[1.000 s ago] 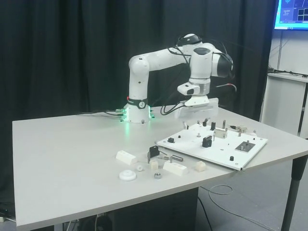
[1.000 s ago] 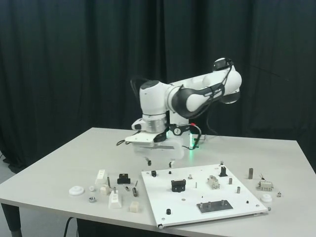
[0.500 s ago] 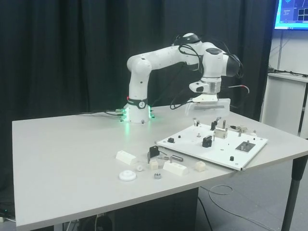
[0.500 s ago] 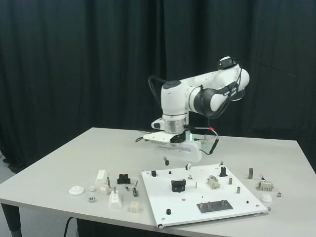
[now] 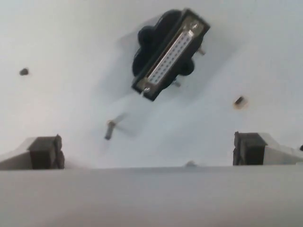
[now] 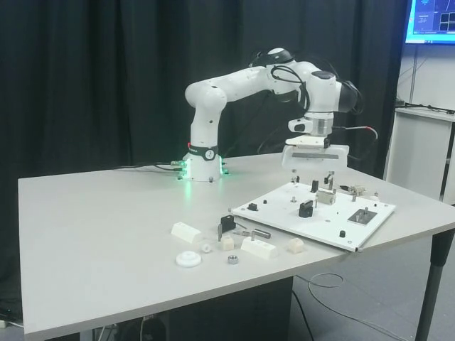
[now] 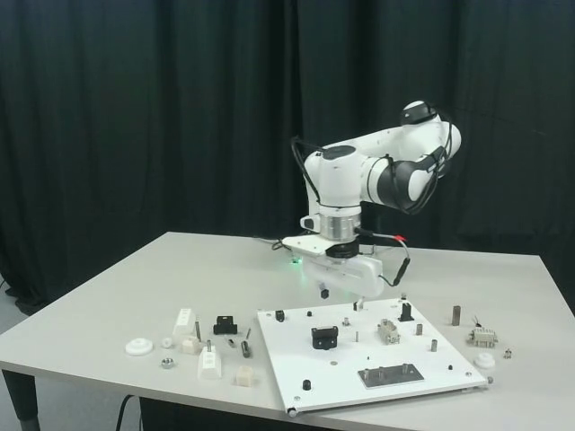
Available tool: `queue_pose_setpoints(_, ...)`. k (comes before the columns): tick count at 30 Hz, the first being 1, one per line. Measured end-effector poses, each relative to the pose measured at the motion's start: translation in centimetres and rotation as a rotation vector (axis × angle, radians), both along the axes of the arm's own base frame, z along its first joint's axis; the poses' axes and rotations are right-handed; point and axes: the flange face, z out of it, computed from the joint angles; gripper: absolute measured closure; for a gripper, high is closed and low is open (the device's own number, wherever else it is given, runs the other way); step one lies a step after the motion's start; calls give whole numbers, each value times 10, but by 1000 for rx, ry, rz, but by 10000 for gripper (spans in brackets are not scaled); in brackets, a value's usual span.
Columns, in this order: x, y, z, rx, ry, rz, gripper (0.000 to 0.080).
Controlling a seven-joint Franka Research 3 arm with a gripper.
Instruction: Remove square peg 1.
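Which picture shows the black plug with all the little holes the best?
The wrist view: the black connector is close, its pin rows visible. In both room views it is only a small black block on the white board.

small pin (image 5: pixel 110 129) blurred, square peg 1 indistinguishable

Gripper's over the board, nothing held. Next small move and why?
Probably keep traversing over the white board, then descend. The gripper hangs open and empty above the board's rear edge, and the wrist view shows only the black connector below, no square peg between the fingers.
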Motion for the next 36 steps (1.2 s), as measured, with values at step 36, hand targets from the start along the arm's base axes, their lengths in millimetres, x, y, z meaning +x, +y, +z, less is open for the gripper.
queue_pose_setpoints(36, -2, 25, -35, -47, -62, -108, 3)
